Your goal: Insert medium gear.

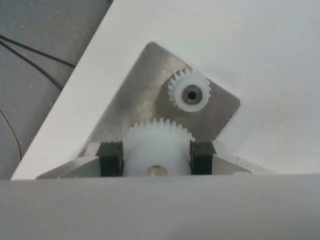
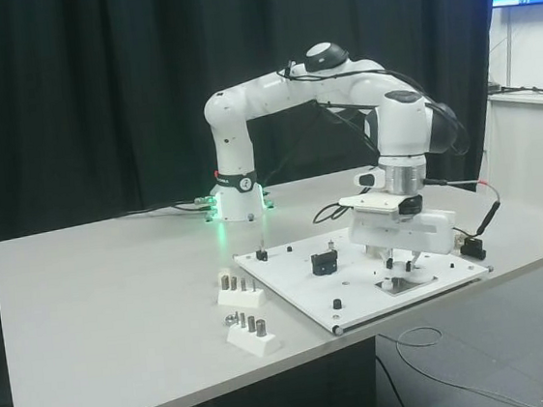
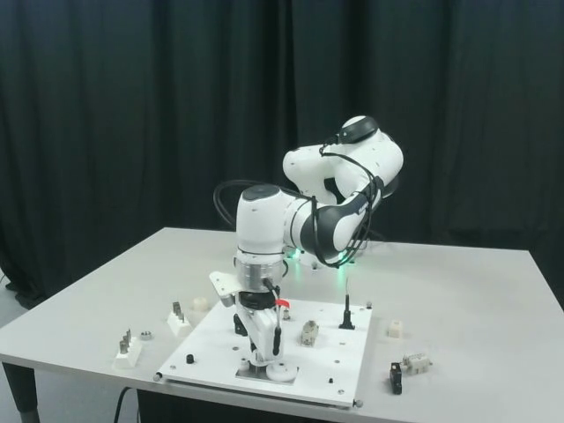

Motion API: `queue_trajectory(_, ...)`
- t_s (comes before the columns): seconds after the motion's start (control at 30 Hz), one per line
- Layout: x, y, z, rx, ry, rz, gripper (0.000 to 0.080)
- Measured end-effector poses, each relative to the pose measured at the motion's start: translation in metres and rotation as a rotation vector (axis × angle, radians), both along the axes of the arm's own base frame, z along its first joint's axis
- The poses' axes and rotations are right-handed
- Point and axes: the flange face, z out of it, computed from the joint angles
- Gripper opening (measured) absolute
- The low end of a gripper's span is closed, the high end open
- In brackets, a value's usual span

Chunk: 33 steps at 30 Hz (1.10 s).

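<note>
In the wrist view my gripper [image 1: 156, 159] is shut on the medium gear [image 1: 157, 145], a white toothed wheel held between the two black pads [image 1: 110, 159]. A peg tip shows at the gear's centre hole. The gear sits low over the grey metal plate [image 1: 140, 100]. A smaller white gear [image 1: 190, 94] is seated on the same plate, and the two sets of teeth are close together. From the first room view the gripper [image 2: 400, 270] is down at the plate [image 2: 404, 285] on the white board [image 2: 359, 291]. The second room view shows the gripper [image 3: 262, 357] at the board's front edge.
Two white blocks with grey pegs [image 2: 236, 287] [image 2: 251, 332] stand on the table left of the board. Black fixtures [image 2: 325, 262] are mounted on the board. Small parts [image 3: 411, 363] [image 3: 396, 329] lie right of the board. Black cables [image 1: 35, 60] run over the grey table.
</note>
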Motion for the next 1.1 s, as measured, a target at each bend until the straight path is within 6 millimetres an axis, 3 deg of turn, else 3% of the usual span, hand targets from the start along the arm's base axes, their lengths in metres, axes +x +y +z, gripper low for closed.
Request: queue_trajectory(1.1,0.0007,-0.0031,-0.0059,-0.017,-0.020,-0.040,0.0283)
